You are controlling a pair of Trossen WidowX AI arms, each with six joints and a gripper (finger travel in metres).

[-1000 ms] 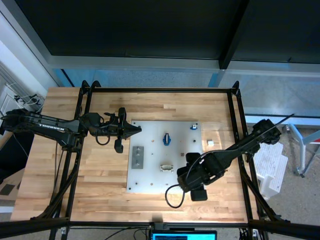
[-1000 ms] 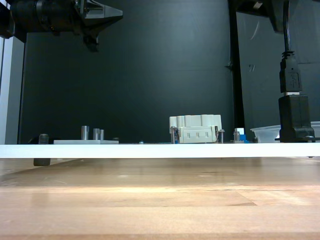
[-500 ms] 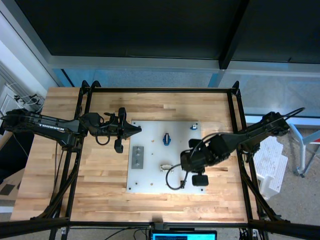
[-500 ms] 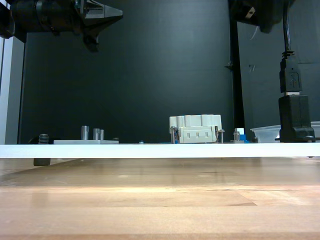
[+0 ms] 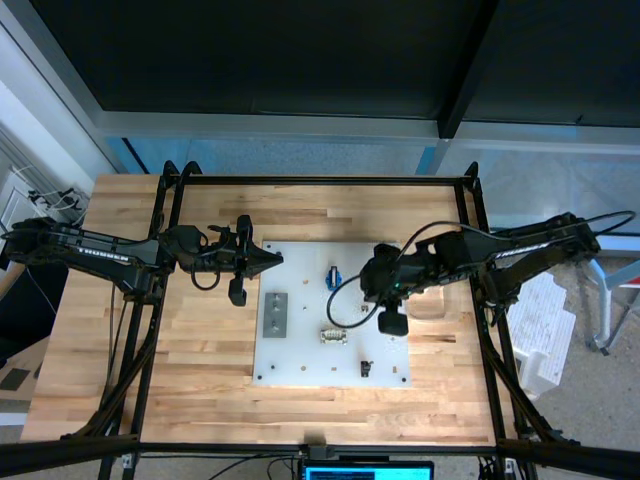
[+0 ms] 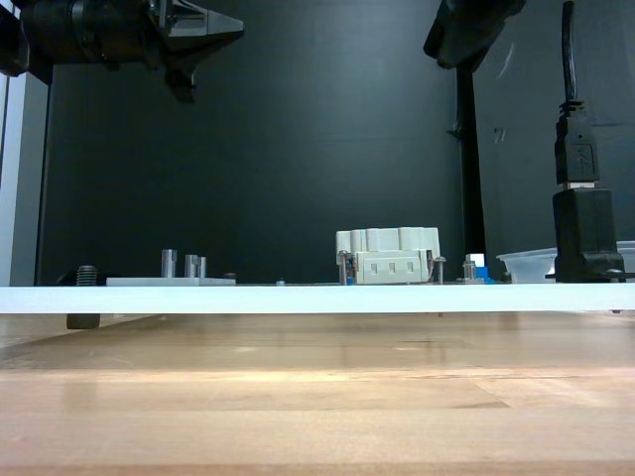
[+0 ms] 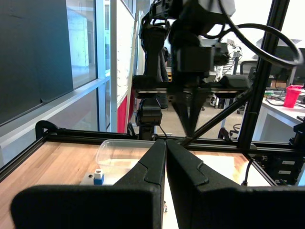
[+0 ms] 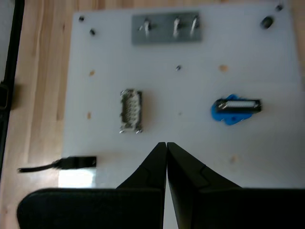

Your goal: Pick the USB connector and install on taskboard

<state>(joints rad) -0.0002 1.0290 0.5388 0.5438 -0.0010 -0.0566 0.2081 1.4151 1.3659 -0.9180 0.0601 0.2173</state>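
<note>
At the near right part of the taskboard (image 5: 300, 355), the USB connector (image 5: 366, 368) stands upright, apart from both grippers. The right gripper (image 8: 166, 144) hovers high above the board, just right of the blue part (image 5: 333, 277), pressed together and holding nothing. The left gripper (image 5: 272, 259) hangs over the board's far left edge, also pressed together.

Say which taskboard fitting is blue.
The blue part; the grey block and silver socket are not. Right gripper hovers over the taskboard, left gripper at its left edge.
</note>
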